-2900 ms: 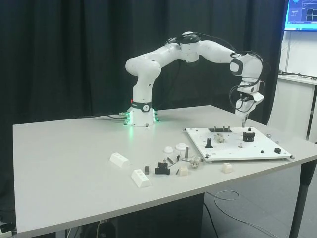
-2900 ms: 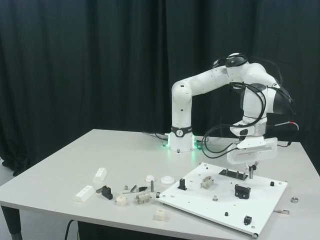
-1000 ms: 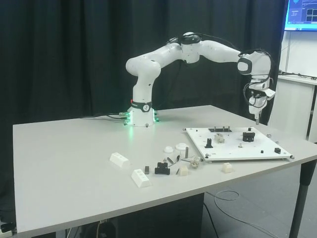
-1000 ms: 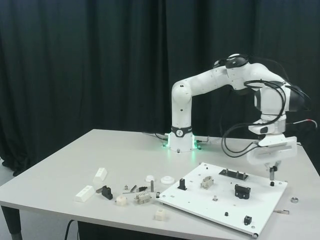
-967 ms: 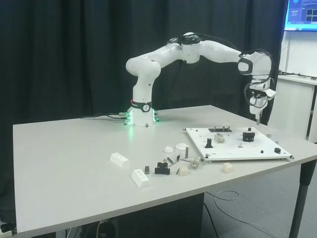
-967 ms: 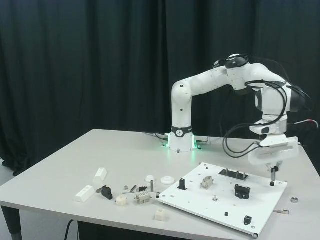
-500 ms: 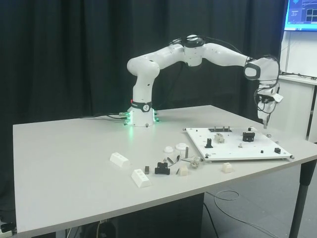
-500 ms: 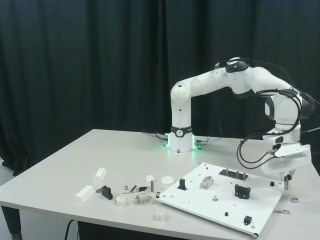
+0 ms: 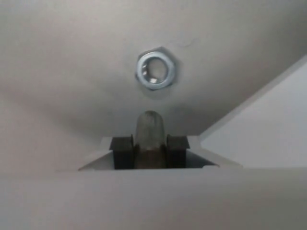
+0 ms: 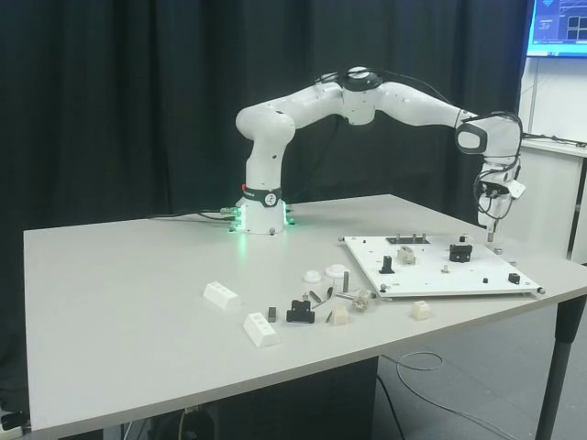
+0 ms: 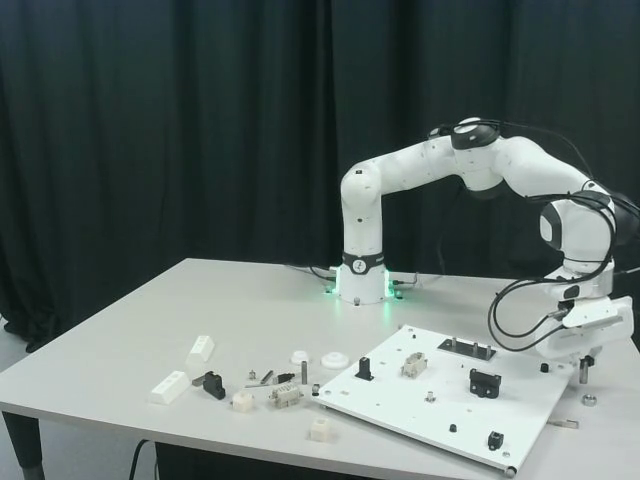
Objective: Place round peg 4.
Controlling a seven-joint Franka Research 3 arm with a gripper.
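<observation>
Second room view: the grey table (image 11: 120,340) carried one flat white assembly board (image 11: 400,405). The white arm's gripper (image 11: 583,372) hung just past the board's edge, clamped on one grey round metal peg (image 9: 150,136), long axis vertical, tip down, above one metal hex nut (image 9: 155,71). The peg's upper end was hidden between the black pads (image 9: 122,151).

We saw a heavy black curtain (image 10: 110,101) hanging in folds behind the whole scene, and it filled the backdrop in the second room view as well. The grey worktop (image 10: 119,312) stood in front of it on a dark leg (image 10: 550,385). At the upper corner of the first room view a lit monitor screen (image 10: 558,27) showed, with a white cabinet (image 10: 541,197) below it. A grey floor (image 10: 459,403) lay beneath, with a loose cable (image 10: 413,362) on it.
</observation>
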